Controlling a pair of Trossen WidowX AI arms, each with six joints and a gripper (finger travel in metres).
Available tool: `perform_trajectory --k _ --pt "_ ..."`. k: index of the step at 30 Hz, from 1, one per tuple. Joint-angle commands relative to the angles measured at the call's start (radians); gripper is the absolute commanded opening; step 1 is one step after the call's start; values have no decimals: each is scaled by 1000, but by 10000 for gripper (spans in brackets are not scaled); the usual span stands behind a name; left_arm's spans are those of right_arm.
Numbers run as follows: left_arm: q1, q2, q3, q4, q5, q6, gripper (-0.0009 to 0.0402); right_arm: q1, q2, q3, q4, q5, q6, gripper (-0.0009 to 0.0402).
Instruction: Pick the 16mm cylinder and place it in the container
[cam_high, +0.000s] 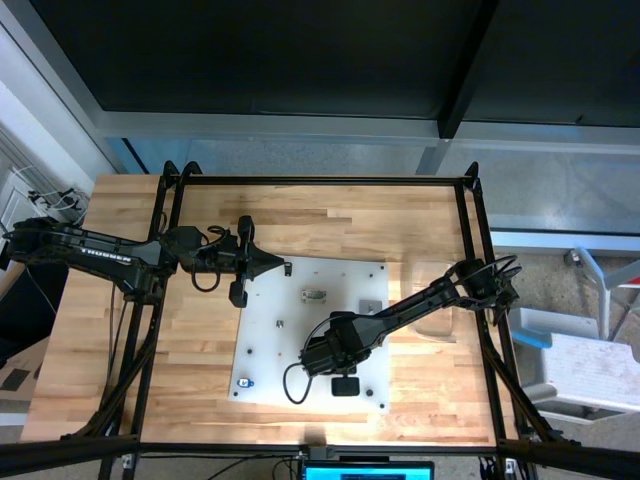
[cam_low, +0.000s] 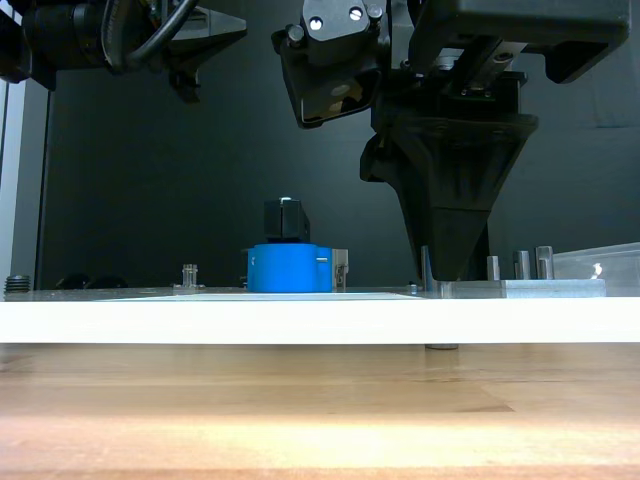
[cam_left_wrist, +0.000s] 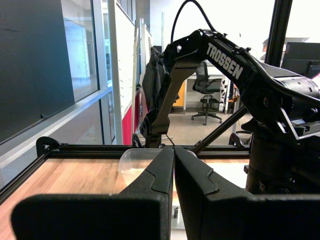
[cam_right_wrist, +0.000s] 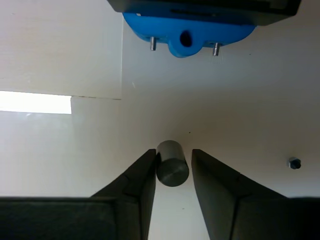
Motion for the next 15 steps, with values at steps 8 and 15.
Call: perform_trajectory --k 8,15 --pt "0 0 0 0 0 0 0 1 -1 0 -1 2 0 39" --pt "0 0 0 0 0 0 0 2 -3 0 -1 2 0 28"
